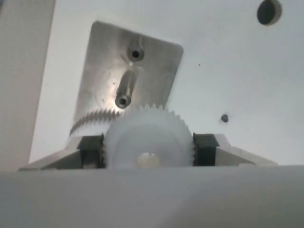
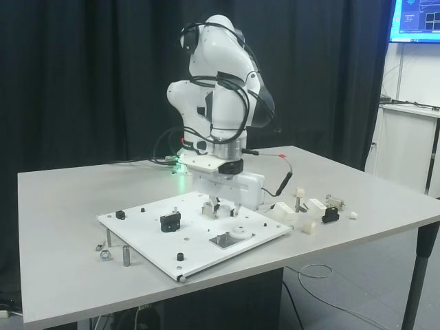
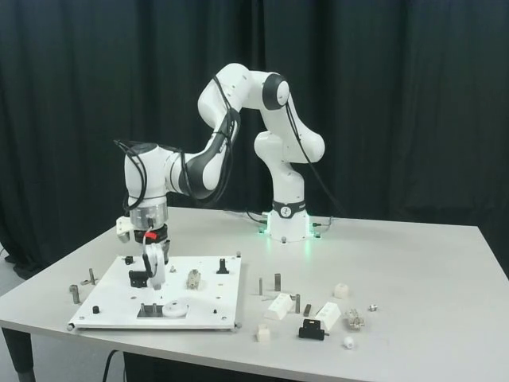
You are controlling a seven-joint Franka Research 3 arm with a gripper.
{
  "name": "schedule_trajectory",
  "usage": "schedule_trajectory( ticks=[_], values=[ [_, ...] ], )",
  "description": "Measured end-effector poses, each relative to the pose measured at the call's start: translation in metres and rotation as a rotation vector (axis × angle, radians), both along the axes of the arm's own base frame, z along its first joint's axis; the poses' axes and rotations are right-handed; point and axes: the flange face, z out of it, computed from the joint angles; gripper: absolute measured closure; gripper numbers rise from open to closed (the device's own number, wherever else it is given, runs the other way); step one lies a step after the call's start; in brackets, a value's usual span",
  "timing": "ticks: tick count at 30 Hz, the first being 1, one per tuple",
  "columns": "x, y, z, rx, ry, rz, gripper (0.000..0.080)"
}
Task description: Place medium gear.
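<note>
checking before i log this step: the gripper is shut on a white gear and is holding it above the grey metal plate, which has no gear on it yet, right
Not quite. The gripper is shut on the white gear above the grey metal plate, but the plate is not bare: the wrist view shows another gear already sitting on it, its teeth visible beside the held one. The first room view shows it too.

White arm (image 3: 215, 143) bends over white board (image 3: 207, 306); claw (image 3: 151, 274) just above it.
</note>
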Motion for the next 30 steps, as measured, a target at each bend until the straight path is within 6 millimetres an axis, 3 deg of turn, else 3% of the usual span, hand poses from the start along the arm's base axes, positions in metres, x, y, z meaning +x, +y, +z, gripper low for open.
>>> schedule_trajectory(
  ticks=[9, 30],
  values=[
    [-0.002, -0.004, 0.005, -0.006, 0.003, 0.005, 0.0405],
    [-0.007, -0.016, -0.006, -0.019, 0.011, 0.049, 0.0405]
  ],
)
